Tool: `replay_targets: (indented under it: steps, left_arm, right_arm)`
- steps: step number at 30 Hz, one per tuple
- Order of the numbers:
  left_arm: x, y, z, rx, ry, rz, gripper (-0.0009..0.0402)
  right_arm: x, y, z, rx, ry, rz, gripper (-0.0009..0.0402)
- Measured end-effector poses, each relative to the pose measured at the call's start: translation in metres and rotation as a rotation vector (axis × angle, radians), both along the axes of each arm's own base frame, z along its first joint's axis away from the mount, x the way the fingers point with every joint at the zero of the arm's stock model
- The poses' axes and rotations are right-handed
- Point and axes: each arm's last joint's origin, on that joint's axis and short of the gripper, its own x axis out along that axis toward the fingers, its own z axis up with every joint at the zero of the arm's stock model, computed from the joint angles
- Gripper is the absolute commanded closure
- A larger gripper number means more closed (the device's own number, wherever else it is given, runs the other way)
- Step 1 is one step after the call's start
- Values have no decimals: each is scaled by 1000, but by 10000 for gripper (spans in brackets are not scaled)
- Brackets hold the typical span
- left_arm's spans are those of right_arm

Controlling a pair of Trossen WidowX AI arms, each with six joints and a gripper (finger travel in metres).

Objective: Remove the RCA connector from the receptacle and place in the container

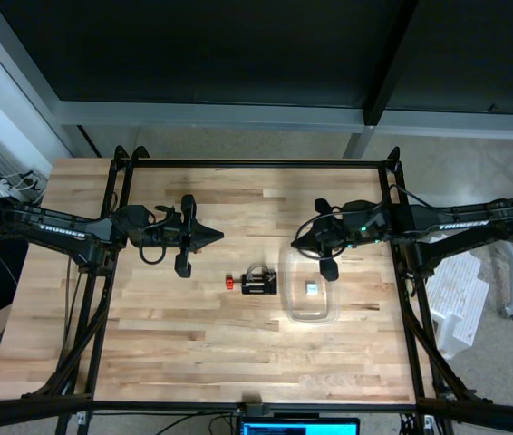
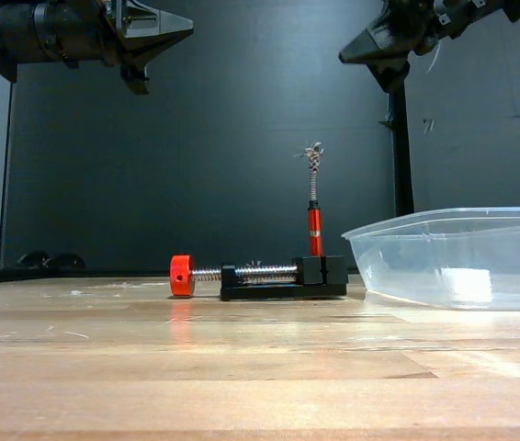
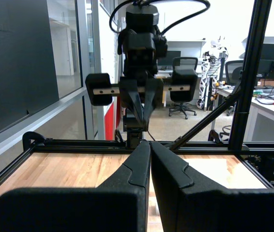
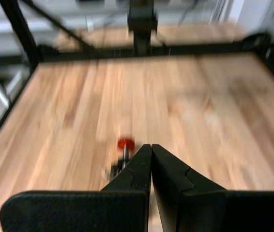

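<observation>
The receptacle (image 1: 258,284) is a small black block with a red knob (image 1: 230,283), lying mid-table. The RCA connector (image 2: 315,230) stands upright in the receptacle (image 2: 283,277), red-bodied with a braided wire stub on top. Just right of it sits the clear container (image 1: 285,292), also seen at table height (image 2: 444,220). My left gripper (image 1: 218,236) hovers shut, high above the table and left of the block. My right gripper (image 1: 295,243) hovers shut above the container's far edge. In the right wrist view the shut fingertips (image 4: 150,147) partly hide the block, and the knob (image 4: 125,143) shows beyond them.
A small white-blue cube (image 1: 312,288) lies inside the container. A black frame rail (image 1: 256,164) borders the table's far side, with posts at the sides. A laptop screen (image 1: 299,426) sits at the near edge. The left wrist view faces the right arm (image 3: 139,48).
</observation>
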Motion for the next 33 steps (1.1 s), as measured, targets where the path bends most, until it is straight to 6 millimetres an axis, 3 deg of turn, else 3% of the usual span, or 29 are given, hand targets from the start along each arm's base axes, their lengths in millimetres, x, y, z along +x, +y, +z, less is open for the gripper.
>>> replay_targets:
  steps: [14, 27, 33]
  left_arm:
    - [0, 0, 0, 0, 0, 0, 393]
    - [0, 0, 0, 0, 0, 0, 393]
    - [0, 0, 0, 0, 0, 0, 393]
  right_arm:
    - [41, 21, -16, -48, 439, 68, 384]
    - [82, 39, -39, -101, 596, 31, 239]
    - [100, 45, -48, -82, 640, 1, 194]
